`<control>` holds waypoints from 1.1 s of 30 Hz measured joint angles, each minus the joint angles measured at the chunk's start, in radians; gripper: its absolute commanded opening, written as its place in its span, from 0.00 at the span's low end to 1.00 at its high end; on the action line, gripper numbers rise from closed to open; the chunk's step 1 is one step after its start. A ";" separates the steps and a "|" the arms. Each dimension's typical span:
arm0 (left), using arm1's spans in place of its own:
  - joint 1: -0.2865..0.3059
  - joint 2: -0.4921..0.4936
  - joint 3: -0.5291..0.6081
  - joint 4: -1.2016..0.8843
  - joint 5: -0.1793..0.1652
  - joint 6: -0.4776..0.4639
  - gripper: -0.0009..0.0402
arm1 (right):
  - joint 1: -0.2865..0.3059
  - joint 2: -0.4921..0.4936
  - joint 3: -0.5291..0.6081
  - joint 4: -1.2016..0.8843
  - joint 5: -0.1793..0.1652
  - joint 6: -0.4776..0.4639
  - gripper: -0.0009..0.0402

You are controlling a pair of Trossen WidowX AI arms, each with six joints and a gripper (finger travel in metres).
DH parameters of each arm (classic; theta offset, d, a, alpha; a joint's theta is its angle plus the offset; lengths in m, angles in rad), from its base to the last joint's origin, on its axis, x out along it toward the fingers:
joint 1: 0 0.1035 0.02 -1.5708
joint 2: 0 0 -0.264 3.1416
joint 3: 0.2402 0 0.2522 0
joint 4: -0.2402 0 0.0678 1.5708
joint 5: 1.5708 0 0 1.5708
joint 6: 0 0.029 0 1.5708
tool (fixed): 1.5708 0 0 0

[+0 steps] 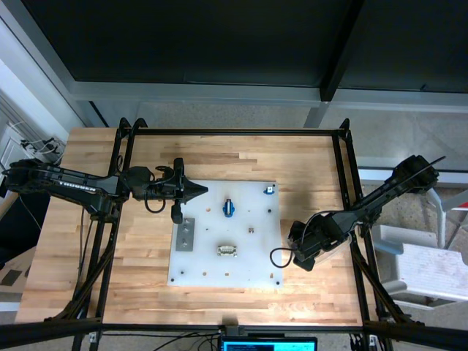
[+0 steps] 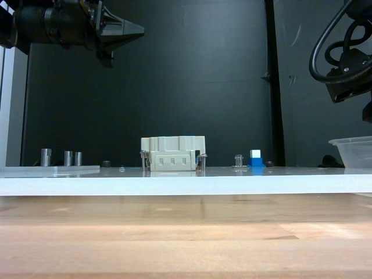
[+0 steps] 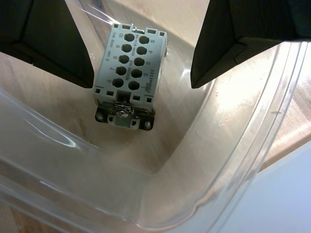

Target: Remove the HAN10-E connector and place it in the container

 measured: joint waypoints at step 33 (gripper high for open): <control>0.000 0.000 0.000 0.000 0.000 0.000 0.02 | 0.014 -0.084 0.175 -0.275 0.000 0.003 0.69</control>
